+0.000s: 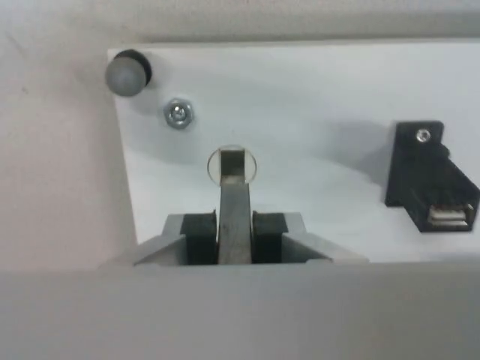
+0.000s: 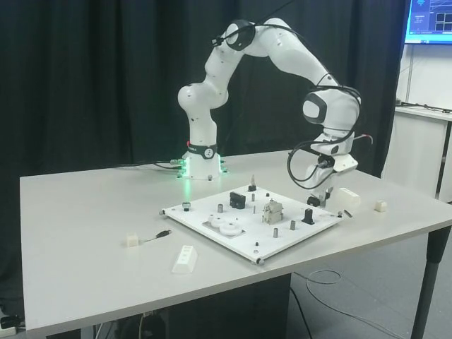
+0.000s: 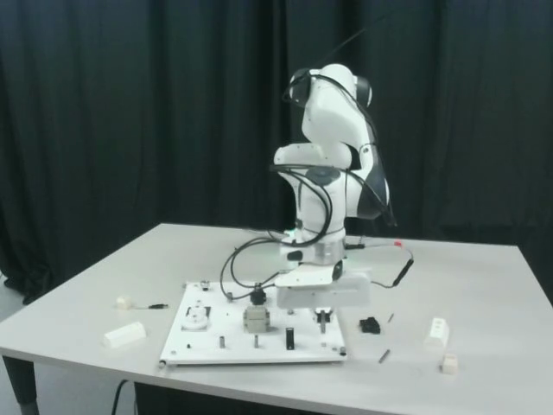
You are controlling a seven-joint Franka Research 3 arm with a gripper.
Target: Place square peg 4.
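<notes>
In the wrist view my gripper (image 1: 234,234) is shut on a grey square peg (image 1: 234,206). Black pads (image 1: 196,238) press its two sides. The peg's lower end sits over a round hole (image 1: 250,166) in the white board (image 1: 322,202), near the board's corner; I cannot tell whether it has entered. In the first room view the gripper (image 2: 323,200) hangs low over the board's (image 2: 212,212) right corner. In the second room view the gripper (image 3: 322,316) stands just above the board (image 3: 194,346), near its right front part.
Close to the hole are a steel nut (image 1: 180,114), a grey corner foot (image 1: 126,73) and a black socket block (image 1: 431,176). On the board stand a black block (image 2: 237,200), a grey block (image 2: 272,210) and white discs (image 2: 226,226). White blocks (image 2: 185,258) (image 2: 349,197) lie on the table.
</notes>
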